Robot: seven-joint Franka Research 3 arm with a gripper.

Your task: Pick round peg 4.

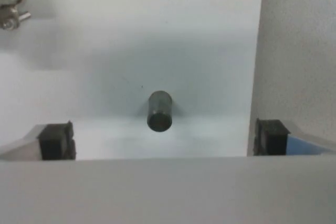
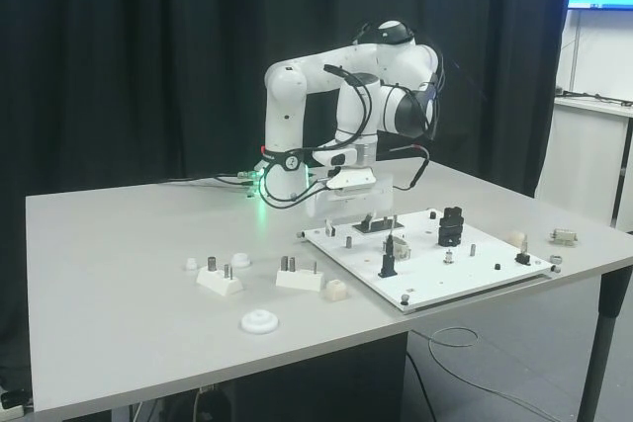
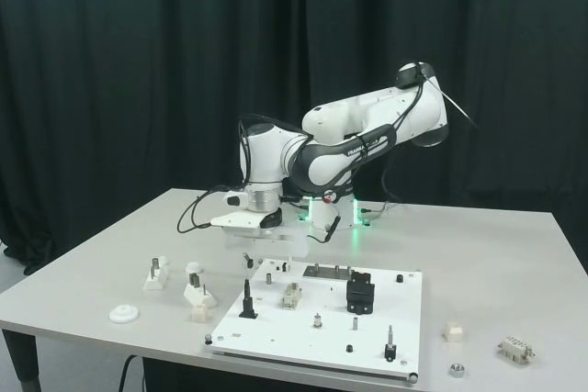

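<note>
Pincer (image 1: 163,139) spread wide, holding nothing, above the peg (image 1: 159,110) standing upright on the white board (image 1: 131,45). Peg sits between the fingertips (image 1: 55,141); it should descend straight, keep centred, then close.

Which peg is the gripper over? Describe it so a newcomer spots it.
Start at the white square board on the grey table and go to the corner nearest the arm's base. There a short dark round peg stands upright, alone on bare white surface, centred under the open gripper.
</note>
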